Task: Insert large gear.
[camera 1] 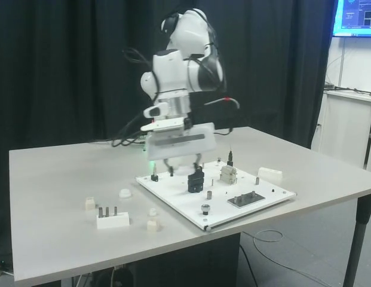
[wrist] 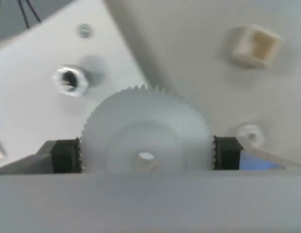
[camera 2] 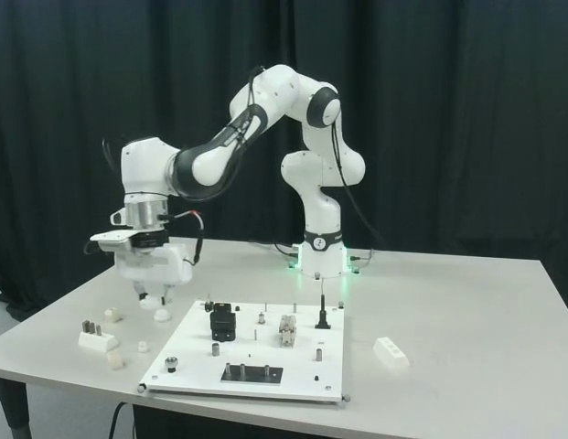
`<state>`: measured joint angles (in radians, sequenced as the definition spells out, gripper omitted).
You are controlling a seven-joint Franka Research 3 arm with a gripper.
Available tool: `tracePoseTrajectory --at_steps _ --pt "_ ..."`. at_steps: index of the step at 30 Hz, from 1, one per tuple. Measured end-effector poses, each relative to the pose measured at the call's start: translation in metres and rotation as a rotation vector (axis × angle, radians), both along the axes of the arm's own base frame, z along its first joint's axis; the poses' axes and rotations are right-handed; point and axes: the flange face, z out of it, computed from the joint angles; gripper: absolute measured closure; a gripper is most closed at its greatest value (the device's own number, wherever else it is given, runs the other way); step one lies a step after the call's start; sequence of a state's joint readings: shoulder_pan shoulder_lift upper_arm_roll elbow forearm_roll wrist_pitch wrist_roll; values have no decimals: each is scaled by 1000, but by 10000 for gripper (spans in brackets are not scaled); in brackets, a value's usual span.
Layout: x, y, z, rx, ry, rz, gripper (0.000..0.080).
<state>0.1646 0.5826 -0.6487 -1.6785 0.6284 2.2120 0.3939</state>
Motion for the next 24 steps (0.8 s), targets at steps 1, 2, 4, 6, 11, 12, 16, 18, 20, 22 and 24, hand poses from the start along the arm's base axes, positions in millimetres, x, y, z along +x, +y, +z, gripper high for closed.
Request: tracePoseTrajectory --at_steps 1,2,4,6,11,12,16,18,20,22,24 --pt "3 6 1 3 0 -6 209" --pt "6 13 1 6 0 -13 209" --pt "12 28 2 12 1 -34 209" --pt "18 42 3 18 2 -61 209" --pt "31 79 3 17 2 -111 209" --pt "34 86 2 16 0 -118 209" --pt "42 113 0 6 0 -142 209" --pt "44 125 -2 -4 3 -157 209" --pt "47 137 -4 -17 8 -171 209" --pt "49 149 -7 -30 15 -185 209" --pt "51 160 -10 -39 21 -199 209"
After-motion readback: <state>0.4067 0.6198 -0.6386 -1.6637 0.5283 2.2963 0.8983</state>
